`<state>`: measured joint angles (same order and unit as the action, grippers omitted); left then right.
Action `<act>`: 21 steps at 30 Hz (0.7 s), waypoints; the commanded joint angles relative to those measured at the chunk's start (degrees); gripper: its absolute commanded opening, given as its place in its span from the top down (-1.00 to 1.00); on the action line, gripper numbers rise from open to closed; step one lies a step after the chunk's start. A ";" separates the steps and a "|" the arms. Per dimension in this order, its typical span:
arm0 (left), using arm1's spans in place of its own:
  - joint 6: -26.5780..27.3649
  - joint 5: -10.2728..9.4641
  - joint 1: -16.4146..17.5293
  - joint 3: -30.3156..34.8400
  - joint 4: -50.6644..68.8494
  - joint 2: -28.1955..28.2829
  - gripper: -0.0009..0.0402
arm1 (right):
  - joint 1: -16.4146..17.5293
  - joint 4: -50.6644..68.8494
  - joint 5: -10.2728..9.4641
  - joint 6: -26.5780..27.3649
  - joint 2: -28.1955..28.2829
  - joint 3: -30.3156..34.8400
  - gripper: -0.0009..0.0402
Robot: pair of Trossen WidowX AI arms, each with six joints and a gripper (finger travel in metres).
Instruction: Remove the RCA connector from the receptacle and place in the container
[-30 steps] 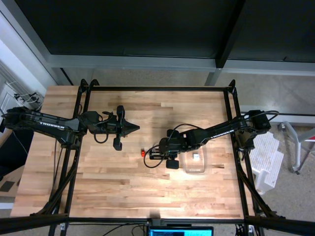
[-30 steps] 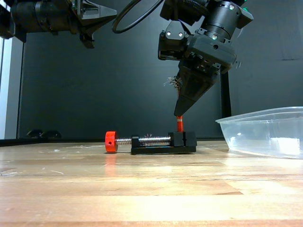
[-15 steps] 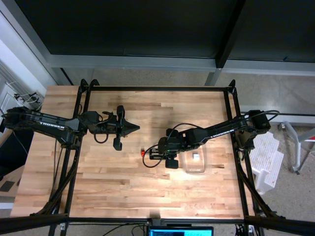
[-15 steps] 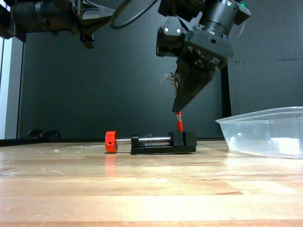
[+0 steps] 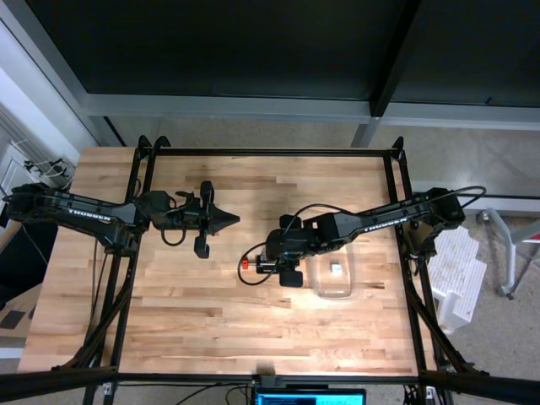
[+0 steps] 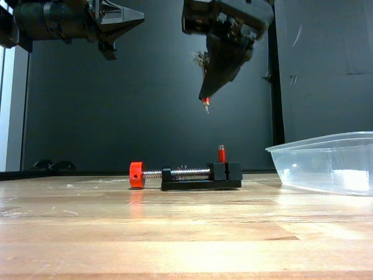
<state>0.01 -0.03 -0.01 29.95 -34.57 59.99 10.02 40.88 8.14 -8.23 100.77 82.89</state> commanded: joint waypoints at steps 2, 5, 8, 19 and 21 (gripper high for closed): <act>0.00 0.00 0.02 0.00 0.02 0.02 0.96 | 0.04 0.61 0.00 0.00 -2.62 0.24 0.95; 0.00 0.00 0.00 0.00 0.02 0.02 0.96 | 0.04 0.87 0.02 0.00 -4.98 -0.17 0.95; 0.00 0.00 0.00 0.00 0.02 0.02 0.96 | 0.11 0.96 0.02 0.17 -7.52 -0.59 0.95; 0.00 0.00 0.00 0.00 0.00 0.02 0.96 | 0.17 1.44 0.98 0.09 -17.20 -7.89 0.95; 0.00 0.00 0.00 0.00 0.02 0.02 0.96 | 0.22 1.57 1.31 -0.28 -19.34 -10.36 0.95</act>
